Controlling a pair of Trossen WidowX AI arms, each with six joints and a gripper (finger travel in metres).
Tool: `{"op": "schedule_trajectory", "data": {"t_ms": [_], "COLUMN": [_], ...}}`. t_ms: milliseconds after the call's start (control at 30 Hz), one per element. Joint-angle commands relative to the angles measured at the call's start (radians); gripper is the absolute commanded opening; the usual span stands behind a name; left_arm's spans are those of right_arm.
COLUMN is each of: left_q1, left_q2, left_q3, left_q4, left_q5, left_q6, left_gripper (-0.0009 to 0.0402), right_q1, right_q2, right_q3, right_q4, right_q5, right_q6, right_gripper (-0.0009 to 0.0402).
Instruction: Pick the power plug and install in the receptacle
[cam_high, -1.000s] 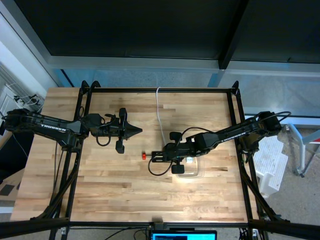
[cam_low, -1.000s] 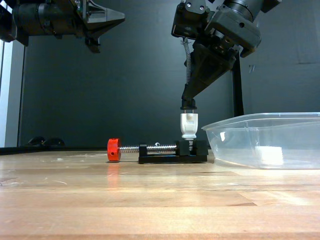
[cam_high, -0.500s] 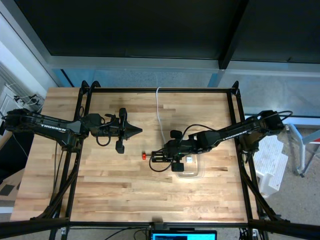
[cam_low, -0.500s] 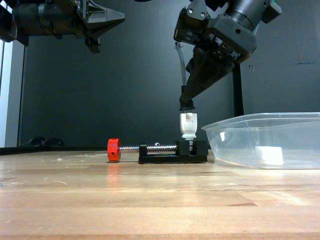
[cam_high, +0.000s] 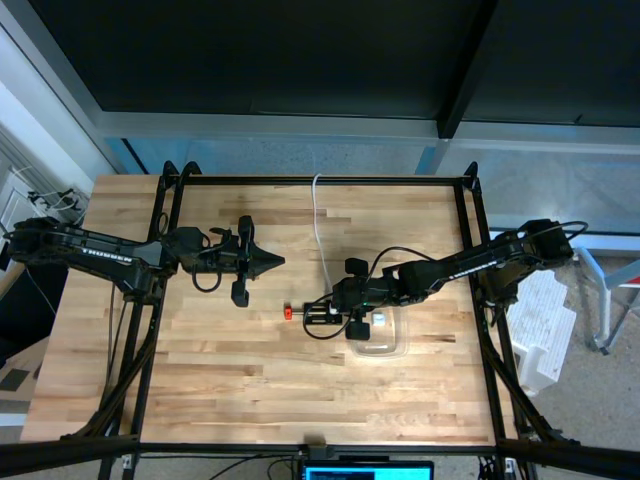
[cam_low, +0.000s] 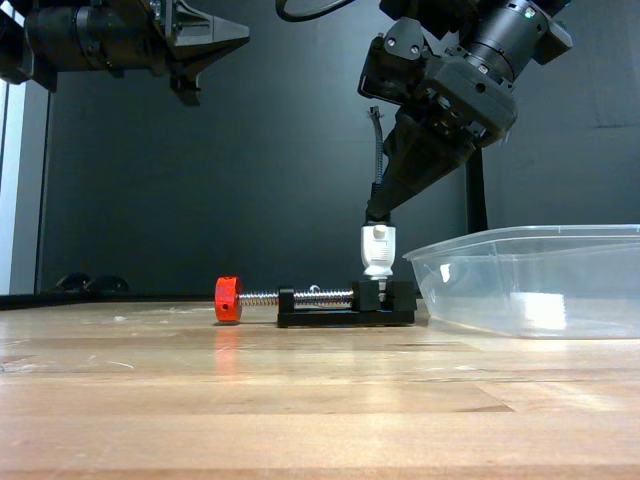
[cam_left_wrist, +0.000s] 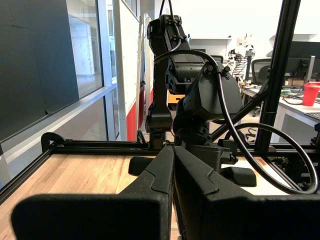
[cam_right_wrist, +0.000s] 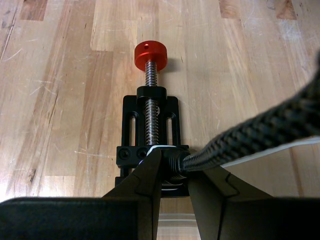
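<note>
My right gripper (cam_right_wrist: 175, 172) is shut on the power plug (cam_right_wrist: 172, 162), a small black plug with a braided black cable. The plug is right on top of the white socket (cam_low: 378, 250) of the receptacle (cam_low: 345, 303), a black block with a red-orange knob (cam_low: 228, 299). From above, the right gripper (cam_high: 340, 298) hangs over the receptacle (cam_high: 318, 314) near the table's middle. I cannot tell how deep the plug sits. My left gripper (cam_high: 275, 262) is shut, holds nothing and hovers high at the left, away from the receptacle.
A clear plastic tray (cam_low: 530, 280) stands just right of the receptacle, with a small whitish piece (cam_low: 538, 310) inside. A thin white cable (cam_high: 320, 225) runs from the fixture toward the table's far edge. A black frame (cam_high: 320, 181) borders the table.
The right wrist has leaned further over to the right while its fingertips stayed on the plug above the socket. The left arm has not moved.
</note>
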Motion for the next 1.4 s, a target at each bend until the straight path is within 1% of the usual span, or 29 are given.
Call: {"op": "schedule_trajectory", "data": {"t_ms": [33, 367, 800, 1033, 1267, 1400], "left_q1": [0.000, 0.000, 0.000, 0.000, 0.000, 0.000], "left_q2": [0.000, 0.000, 0.000, 0.000, 0.000, 0.000], "left_q3": [0.000, 0.000, 0.000, 0.000, 0.000, 0.000], "left_q4": [0.000, 0.000, 0.000, 0.000, 0.000, 0.000], "left_q5": [0.000, 0.000, 0.000, 0.000, 0.000, 0.000], "left_q6": [0.000, 0.000, 0.000, 0.000, 0.000, 0.000], "left_gripper": [0.0000, 0.0000, 0.0000, 0.0000, 0.0000, 0.0000], "right_q1": [0.001, 0.003, 0.008, 0.010, 0.010, 0.010], "right_q2": [0.001, -0.028, -0.029, -0.029, -0.041, -0.067], "right_q3": [-0.006, -0.002, 0.066, 0.109, 0.123, 0.124], "right_q4": [-0.033, -0.039, -0.064, -0.114, -0.116, -0.132], "right_q5": [0.000, 0.001, 0.001, 0.002, 0.000, -0.002], "right_q6": [0.001, 0.001, 0.002, 0.002, 0.002, 0.002], "right_gripper": [0.0000, 0.0006, 0.0064, 0.0094, 0.0117, 0.0133]}}
